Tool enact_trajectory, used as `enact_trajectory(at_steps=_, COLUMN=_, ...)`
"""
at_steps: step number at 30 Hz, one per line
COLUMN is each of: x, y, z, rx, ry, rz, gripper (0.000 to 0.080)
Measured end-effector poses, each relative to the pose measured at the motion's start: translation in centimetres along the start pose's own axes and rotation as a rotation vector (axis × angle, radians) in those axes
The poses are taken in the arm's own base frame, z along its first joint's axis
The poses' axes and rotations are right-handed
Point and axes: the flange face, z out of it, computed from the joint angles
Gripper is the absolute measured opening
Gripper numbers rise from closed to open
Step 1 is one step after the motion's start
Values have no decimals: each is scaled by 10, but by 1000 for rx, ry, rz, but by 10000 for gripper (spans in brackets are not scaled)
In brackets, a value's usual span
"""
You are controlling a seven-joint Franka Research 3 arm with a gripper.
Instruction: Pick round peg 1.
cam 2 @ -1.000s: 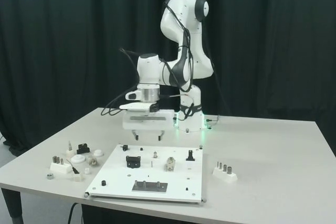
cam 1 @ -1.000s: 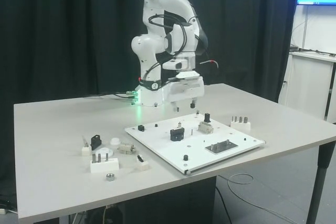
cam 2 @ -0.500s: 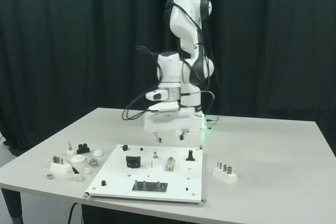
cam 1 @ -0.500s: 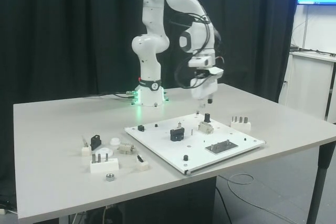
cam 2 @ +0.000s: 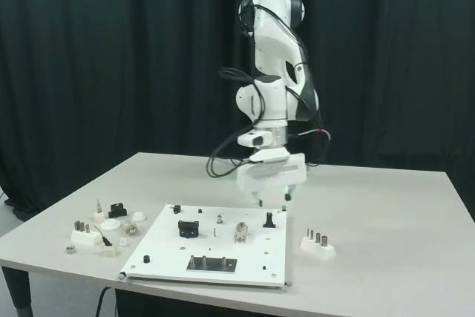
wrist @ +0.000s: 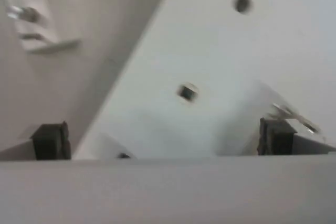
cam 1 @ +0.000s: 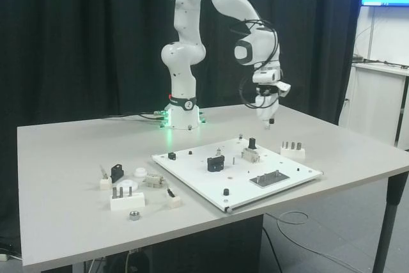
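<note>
The grey table [cam 1: 64, 151] carries the white board [cam 2: 159, 254], which spreads out below the pincer [cam 2: 272, 199] and toward the near edge. The white arm [cam 1: 211, 4] holds the pincer up in the air, fingers wide apart and holding nothing. Beyond the board's edge, lower and to the side, sits the small white block [cam 2: 318, 249] with its round pegs [cam 2: 318, 237] upright. To my eye, the pincer should centre over the end peg, come straight down, and close only once the fingers straddle it.
</note>
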Motion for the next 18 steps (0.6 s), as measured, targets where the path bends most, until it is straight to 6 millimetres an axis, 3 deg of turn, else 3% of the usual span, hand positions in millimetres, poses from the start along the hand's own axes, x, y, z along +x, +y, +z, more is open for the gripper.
enact_trajectory(at_steps=9, x=-11, y=-44, z=14, rx=4, ry=-25, rz=-84, gripper=800)
enact_trajectory(at_steps=18, x=-17, y=-70, z=31, rx=-4, ry=-45, rz=-137, gripper=800)
